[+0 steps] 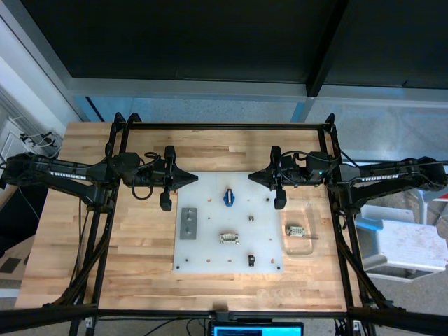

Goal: Pick the HAN10E connector and install in the HAN10E hub

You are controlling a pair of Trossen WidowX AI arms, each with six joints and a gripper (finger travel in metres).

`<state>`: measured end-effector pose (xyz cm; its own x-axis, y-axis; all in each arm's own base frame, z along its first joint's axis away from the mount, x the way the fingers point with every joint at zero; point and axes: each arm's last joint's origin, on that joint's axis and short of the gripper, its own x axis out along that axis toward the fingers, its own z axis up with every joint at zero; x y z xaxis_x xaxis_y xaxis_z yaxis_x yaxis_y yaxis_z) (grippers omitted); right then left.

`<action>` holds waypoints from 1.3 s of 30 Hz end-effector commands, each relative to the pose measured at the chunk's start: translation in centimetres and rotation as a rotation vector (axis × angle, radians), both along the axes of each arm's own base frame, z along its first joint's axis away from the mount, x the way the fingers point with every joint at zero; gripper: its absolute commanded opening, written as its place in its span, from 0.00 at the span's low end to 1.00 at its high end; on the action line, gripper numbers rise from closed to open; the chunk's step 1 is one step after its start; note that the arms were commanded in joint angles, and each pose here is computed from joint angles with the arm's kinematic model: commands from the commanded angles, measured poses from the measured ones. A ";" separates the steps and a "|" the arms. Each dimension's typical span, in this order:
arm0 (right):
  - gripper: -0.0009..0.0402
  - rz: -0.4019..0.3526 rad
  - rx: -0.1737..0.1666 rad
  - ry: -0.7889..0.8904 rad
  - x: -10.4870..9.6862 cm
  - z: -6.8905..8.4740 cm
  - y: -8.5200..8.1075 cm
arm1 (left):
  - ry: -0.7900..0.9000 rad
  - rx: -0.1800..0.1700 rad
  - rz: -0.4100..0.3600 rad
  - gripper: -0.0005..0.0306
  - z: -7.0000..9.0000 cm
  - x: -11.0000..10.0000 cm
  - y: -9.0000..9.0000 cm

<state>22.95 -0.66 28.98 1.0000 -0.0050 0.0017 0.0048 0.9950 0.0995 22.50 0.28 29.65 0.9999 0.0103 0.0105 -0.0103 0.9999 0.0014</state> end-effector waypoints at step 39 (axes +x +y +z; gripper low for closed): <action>0.02 0.095 0.026 0.847 -3.5 4.3 3.5 | 0.000 0.000 0.000 0.02 0.0 0.0 0.0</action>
